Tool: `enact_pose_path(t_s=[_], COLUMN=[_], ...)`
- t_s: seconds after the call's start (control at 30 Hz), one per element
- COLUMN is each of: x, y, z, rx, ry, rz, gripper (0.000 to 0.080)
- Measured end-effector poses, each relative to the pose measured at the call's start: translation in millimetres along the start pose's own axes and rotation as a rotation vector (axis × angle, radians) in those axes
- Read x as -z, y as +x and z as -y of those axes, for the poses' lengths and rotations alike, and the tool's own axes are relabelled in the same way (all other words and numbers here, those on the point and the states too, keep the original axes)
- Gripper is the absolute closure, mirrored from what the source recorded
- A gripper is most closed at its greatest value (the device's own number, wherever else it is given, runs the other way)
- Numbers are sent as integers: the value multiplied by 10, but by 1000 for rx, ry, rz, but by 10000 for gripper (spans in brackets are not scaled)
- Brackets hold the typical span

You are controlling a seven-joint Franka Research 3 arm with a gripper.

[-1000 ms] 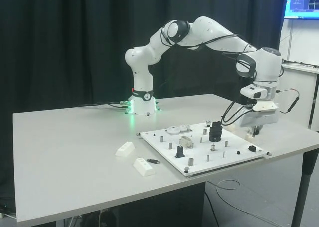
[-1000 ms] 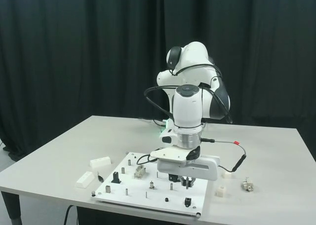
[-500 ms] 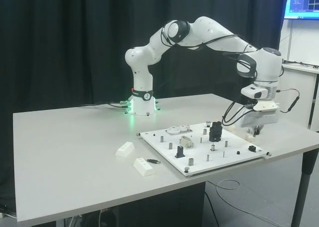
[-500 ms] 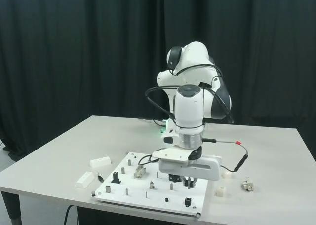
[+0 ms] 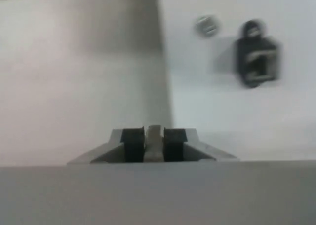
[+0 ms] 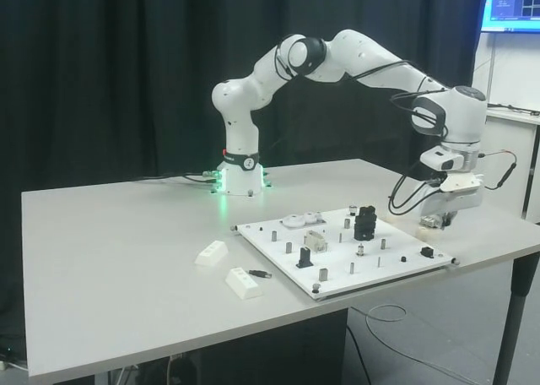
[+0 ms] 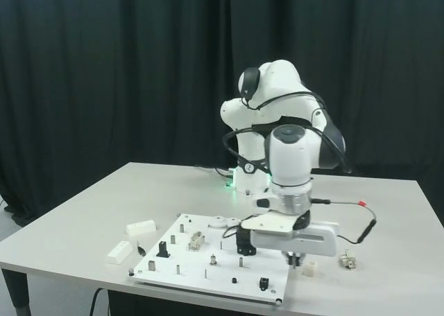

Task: Place Ethernet.

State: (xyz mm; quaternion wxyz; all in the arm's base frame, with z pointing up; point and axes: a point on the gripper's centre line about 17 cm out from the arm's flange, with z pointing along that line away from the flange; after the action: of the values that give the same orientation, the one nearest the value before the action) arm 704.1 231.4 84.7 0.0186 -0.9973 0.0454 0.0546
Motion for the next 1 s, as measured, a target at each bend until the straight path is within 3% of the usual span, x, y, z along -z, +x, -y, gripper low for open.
enact_pose_path(t_s=[0.57, 0.93, 0.97, 1.0], x=[-289, -384, -386, -388], y=[-397, -518, -524, -529], z=[750, 909, 914, 920], rx=[-36, -36, -35, -35], ry=[-19, -70, -74, -76], rz=[15, -6, -7, -8], gripper=[725, 725, 555, 555])
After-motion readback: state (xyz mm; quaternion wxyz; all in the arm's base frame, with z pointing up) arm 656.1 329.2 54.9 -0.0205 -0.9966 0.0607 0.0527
